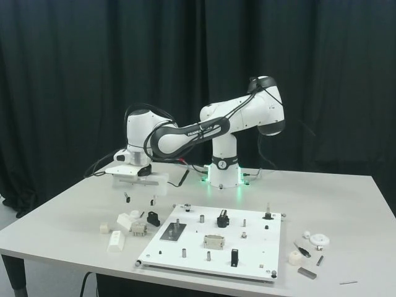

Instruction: Remove square peg 3.

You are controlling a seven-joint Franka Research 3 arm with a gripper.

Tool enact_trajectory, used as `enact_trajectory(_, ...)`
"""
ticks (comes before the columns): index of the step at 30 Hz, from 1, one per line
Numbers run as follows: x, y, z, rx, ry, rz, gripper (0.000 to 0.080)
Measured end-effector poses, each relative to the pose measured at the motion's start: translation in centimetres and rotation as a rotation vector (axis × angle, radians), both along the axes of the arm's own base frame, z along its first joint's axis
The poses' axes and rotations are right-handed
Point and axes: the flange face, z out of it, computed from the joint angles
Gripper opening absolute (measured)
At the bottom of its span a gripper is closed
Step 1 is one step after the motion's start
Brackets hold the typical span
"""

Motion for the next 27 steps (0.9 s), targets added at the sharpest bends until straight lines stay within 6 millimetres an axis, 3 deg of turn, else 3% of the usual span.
enact_trajectory(16,0.0,2.0,1.1,0.063,0.033,-0.015,0.08)
enact_trajectory(27,1.0,4.8,2.6,0.079,0.019,-0.035,0.08)
